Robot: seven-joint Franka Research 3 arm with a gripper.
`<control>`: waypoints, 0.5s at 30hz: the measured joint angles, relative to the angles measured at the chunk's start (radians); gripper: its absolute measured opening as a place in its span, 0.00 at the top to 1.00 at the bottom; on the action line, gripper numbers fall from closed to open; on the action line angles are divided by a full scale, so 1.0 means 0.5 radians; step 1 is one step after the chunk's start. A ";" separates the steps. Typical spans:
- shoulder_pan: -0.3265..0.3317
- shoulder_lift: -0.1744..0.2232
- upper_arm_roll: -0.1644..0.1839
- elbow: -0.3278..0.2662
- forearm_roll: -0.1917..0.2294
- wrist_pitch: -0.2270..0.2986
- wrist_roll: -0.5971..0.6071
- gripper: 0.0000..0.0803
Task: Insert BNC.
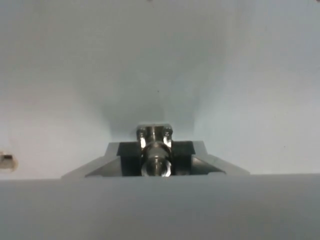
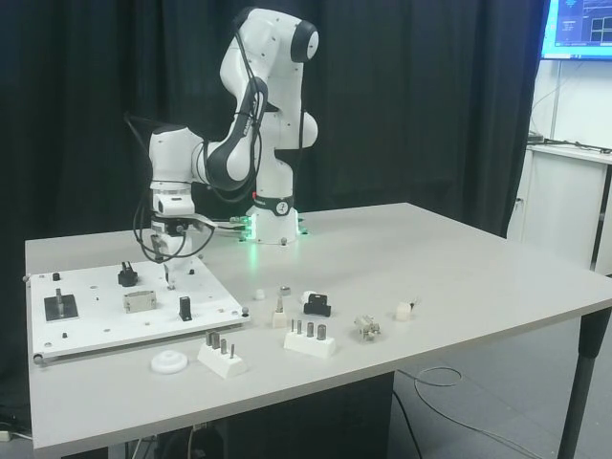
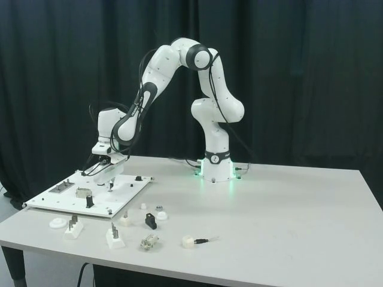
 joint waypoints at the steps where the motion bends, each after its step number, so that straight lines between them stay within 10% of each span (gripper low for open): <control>1: 0.000 0.000 0.000 0.000 0.001 0.000 0.015 0.85; 15: 0.001 0.000 0.000 -0.002 0.035 0.002 0.217 0.85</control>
